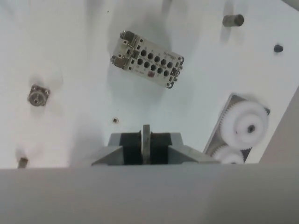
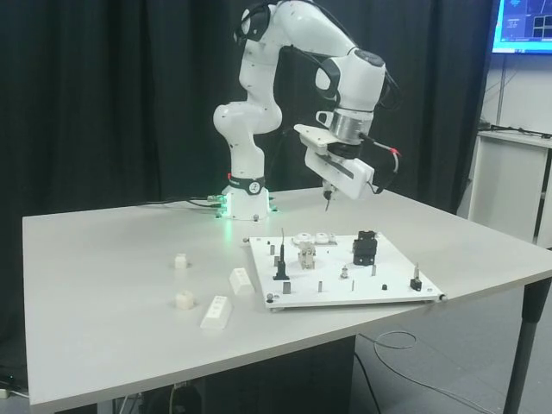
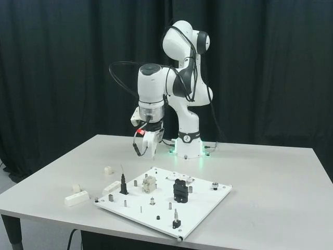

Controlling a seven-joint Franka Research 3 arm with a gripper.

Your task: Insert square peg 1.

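Note:
My gripper (image 1: 146, 150) is shut on a thin grey square peg (image 1: 146, 140) that points down between the black pads. It hangs in the air well above the white task board (image 2: 345, 295), near the board's far side. In the room views the gripper (image 2: 329, 191) (image 3: 139, 148) stands clear of everything on the board (image 3: 200, 208). Below the peg, the wrist view shows a small square hole (image 1: 115, 120) in the board's surface.
The board carries a multi-pin connector (image 1: 147, 58), a round socket (image 1: 38, 95), white gears (image 1: 247, 123), a grey cylinder (image 1: 232, 20), a black block (image 2: 364, 248) and a tall black post (image 2: 282, 263). Several white blocks (image 2: 217, 312) lie on the grey table beside the board.

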